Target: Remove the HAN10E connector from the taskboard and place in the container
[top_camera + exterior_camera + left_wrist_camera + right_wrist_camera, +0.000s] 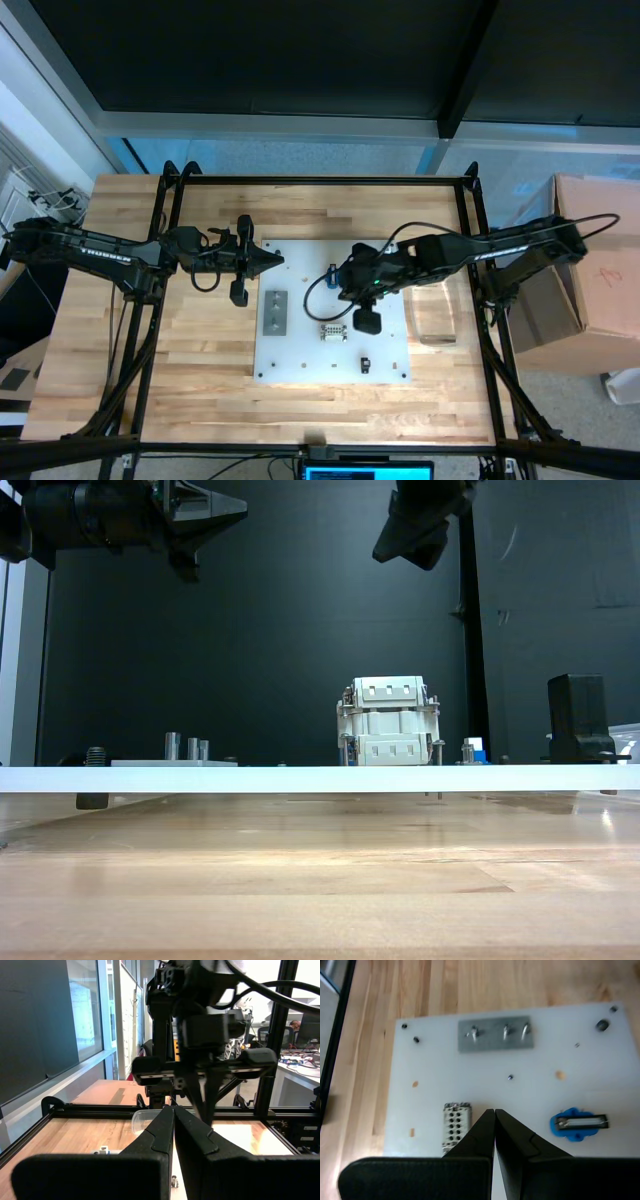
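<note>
1. The HAN10E connector point(334, 333) stands upright in its seat on the white taskboard point(300, 360). From the low view it looks fully in, and nothing is touching it.
2. The right claw point(494, 1112) hangs high above the connector, a shade toward its right. Its fingers are pressed tight together and grip nothing.
3. The left claw point(173, 1109) hovers well left of the connector and farther back, pointing inward. Its fingers are pinched together too, and it is empty.
4. The clear container point(435, 315) waits on the bench point(200, 400), to the right of the connector and just off the board's edge.
5. My read is that the step in hand is the approach, with no grasp made yet.
6. To do it well, the right claw should spread wide before it descends, because pinched fingers cannot straddle the housing.
7. The claw needs centring first: in the right wrist view the connector lies beside the fingertips, not under them.
8. From there it should come down straight, close on 2 opposite flat sides and pull straight up, since a tilted pull could jam the connector in its seat.
9. The neighbours need watching: the grey peg plate point(274, 312) sits left of the connector and the blue part point(331, 272) lies beyond it.
</note>
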### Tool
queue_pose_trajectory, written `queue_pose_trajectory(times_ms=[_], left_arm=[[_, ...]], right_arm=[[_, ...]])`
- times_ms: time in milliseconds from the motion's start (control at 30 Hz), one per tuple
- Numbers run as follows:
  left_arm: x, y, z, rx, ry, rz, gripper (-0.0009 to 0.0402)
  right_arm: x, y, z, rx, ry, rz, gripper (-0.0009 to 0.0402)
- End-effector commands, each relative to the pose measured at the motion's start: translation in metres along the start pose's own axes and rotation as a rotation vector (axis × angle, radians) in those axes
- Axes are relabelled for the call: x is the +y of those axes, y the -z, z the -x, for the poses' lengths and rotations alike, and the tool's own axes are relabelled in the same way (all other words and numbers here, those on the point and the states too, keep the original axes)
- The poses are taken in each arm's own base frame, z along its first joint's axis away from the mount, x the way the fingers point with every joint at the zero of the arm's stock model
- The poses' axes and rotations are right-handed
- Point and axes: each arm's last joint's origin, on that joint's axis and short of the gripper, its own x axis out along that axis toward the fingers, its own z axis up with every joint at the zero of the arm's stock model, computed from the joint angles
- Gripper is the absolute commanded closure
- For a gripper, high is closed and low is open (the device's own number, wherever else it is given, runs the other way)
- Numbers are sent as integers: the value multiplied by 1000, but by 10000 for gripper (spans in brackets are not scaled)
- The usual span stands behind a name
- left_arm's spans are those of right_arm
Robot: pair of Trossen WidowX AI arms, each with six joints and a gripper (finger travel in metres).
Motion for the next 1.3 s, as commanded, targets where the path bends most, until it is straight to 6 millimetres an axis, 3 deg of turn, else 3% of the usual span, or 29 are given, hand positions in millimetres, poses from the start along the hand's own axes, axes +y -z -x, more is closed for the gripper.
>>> queue_pose_trajectory(times_ms=[33, 400, 533, 967, 1300], left_arm=[[0, 0, 0, 0, 0, 0, 393], [0, 0, 0, 0, 0, 0, 393], [0, 0, 0, 0, 0, 0, 393], [0, 0, 0, 0, 0, 0, 393], [0, 0, 0, 0, 0, 0, 393]], right_arm=[[8, -10, -8, 43, 0, -15, 393], [25, -26, -32, 280, 44, -29, 393], [30, -33, -36, 332, 56, -21, 374], [40, -48, -65, 424, 79, -3, 212], [41, -40, -74, 477, 93, 8, 85]])
